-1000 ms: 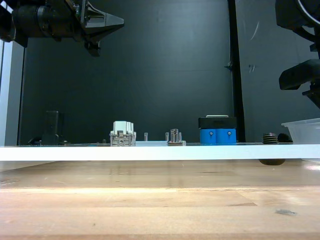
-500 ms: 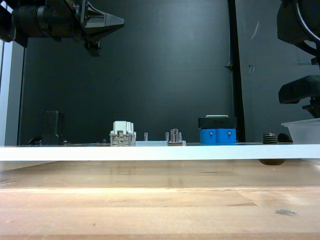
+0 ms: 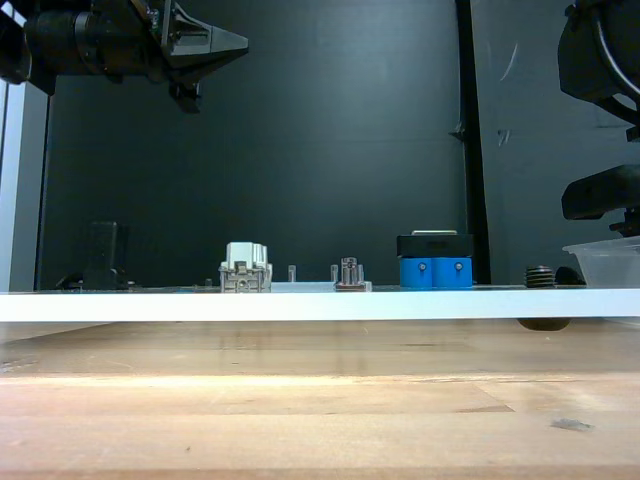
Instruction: Pick the M12 fastener and fasten on the M12 threads
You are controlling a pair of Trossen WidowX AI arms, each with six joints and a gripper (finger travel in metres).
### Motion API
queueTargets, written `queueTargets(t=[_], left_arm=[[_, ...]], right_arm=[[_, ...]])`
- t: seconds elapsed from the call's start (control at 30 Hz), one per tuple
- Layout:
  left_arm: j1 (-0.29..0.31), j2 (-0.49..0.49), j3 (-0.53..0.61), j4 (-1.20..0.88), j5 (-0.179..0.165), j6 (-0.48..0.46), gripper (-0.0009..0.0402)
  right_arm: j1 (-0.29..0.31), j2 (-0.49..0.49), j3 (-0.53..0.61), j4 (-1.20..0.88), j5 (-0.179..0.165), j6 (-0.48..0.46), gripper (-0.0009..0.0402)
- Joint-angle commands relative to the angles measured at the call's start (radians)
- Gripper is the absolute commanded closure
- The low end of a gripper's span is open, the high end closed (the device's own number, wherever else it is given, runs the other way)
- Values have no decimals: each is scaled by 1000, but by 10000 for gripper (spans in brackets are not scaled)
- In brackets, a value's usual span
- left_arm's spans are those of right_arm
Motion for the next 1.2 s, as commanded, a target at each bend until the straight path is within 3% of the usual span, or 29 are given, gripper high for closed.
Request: queueTargets(t=[0.03,0.57,1.2], left_arm=[[0,0,0,0,0,0,393],[0,0,0,0,0,0,393],[0,0,0,0,0,0,393]], right_arm=[[-1,0,-8,14,1,1,211],[-2,0,-28,35,0,2,247],[-2,0,-28,39,0,2,335]])
